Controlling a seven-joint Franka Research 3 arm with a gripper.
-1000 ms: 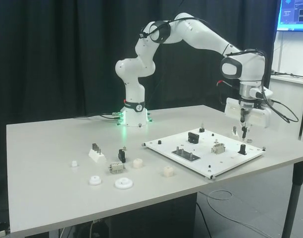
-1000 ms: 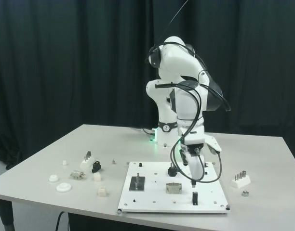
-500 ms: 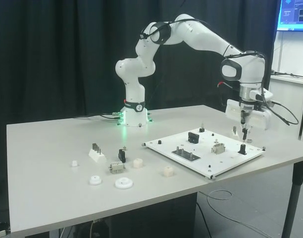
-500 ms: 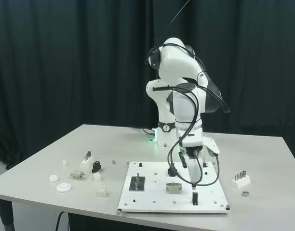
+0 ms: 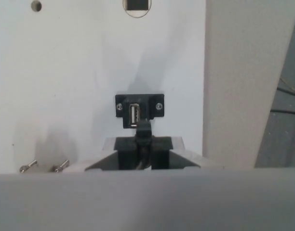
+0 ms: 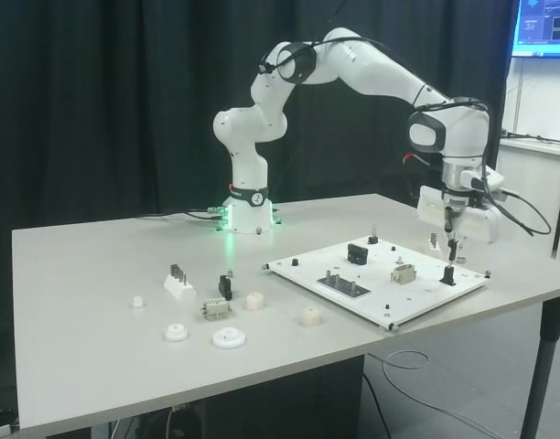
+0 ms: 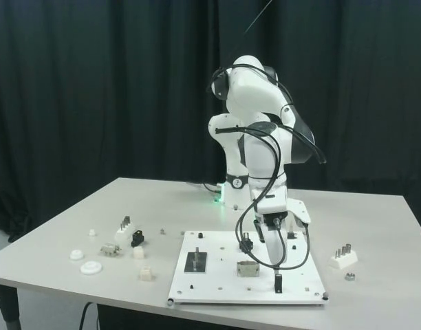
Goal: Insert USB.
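The hand (image 5: 143,144) is closed on a small black USB plug (image 5: 144,131), its two black fingers clamped on the plug's body with the cable running up between them. In the wrist view the plug's tip sits right at the mouth of the black, screw-mounted USB socket (image 5: 139,109) on the flat white assembly board (image 5: 65,86); it overlaps the lower edge of the opening, but whether it has entered or only hovers above cannot be told from this angle. Both room views show the white arm reaching down over the near-right corner of the board (image 6: 417,306), with the hand (image 7: 278,262) directly above the upright black socket block (image 7: 278,282) and very near it. Judgement: pick-up and transport are done, alignment looks close, slightly off-centre toward one side of the opening; the push to full seating and release are left. Loose white and grey parts (image 6: 229,338) lie on the grey worktop (image 6: 88,274), well apart from the board.
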